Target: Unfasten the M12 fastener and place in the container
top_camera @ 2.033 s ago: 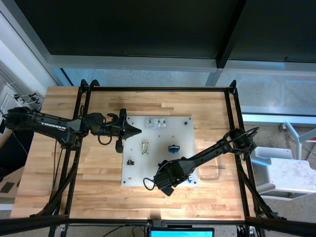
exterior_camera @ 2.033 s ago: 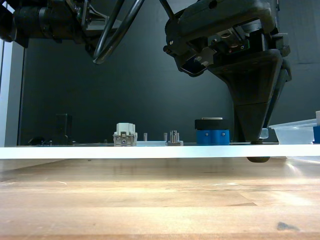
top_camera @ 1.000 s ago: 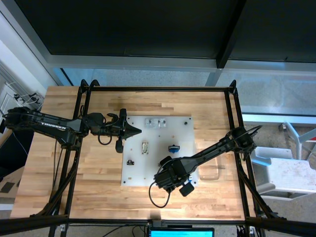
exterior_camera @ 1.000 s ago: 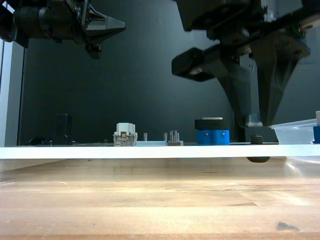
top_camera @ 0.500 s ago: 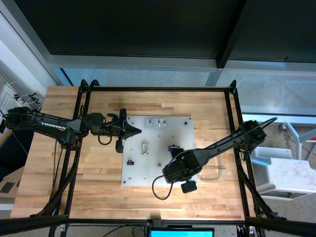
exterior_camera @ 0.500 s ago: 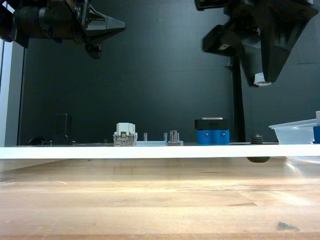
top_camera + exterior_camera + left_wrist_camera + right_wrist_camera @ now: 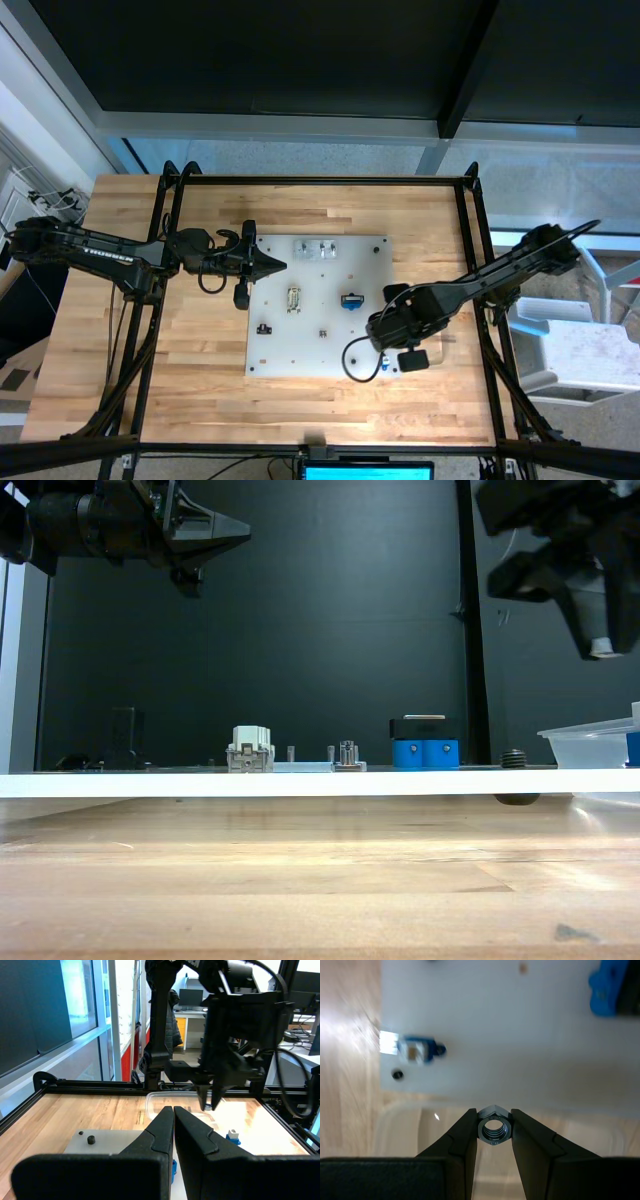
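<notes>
I am holding the silver nut [image 7: 494, 1130] up in the air, off its stud [image 7: 513, 759].
My left gripper [image 7: 276, 266] is hovering pinched closed over the white board's [image 7: 310, 350] left side. The stud is standing bare, ribs showing. My right gripper [image 7: 494, 1119] is clenching the nut above the clear tray's [image 7: 400, 1130] rim, just beside the board.

"TROSSEN" lettering along the left arm [image 7: 100, 256]
</notes>
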Robot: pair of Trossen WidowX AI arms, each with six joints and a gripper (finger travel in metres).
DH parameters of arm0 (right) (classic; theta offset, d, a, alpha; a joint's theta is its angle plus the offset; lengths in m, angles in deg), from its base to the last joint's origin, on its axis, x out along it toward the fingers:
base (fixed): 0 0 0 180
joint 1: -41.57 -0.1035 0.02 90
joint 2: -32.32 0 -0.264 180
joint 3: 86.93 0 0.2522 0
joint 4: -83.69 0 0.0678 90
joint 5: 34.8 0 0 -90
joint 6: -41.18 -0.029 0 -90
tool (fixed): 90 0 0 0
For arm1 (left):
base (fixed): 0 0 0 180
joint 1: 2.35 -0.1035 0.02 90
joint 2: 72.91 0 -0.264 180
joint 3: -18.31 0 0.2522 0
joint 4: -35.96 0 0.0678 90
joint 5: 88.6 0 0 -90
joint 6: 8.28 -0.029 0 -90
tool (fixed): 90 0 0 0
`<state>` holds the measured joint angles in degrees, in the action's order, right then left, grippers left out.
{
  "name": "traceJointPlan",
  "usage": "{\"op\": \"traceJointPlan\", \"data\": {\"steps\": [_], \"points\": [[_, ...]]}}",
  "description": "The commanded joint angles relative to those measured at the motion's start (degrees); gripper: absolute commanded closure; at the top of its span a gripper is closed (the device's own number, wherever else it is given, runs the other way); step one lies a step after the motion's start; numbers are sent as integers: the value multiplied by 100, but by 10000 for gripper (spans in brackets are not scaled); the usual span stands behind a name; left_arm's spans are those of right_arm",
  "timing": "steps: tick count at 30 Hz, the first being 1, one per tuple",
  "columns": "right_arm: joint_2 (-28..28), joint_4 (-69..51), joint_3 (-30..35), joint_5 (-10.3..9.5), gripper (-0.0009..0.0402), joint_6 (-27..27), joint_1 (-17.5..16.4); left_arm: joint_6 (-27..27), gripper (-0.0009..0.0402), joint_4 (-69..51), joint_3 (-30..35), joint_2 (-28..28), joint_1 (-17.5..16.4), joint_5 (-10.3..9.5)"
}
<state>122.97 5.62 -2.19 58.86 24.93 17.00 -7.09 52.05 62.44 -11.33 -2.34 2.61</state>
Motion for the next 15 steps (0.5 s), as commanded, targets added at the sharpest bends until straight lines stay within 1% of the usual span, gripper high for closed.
{"op": "traceJointPlan", "data": {"steps": [1,9,15], "points": [[-321,20,-389,-20,389,-153,0,-2,393,2,0,2,0,2],[-957,59,-1187,-24,389,-289,-9,-2,393,0,0,2,-2,2],[-1252,140,-1580,-26,389,-422,-31,-2,393,2,0,2,-2,2]]}}
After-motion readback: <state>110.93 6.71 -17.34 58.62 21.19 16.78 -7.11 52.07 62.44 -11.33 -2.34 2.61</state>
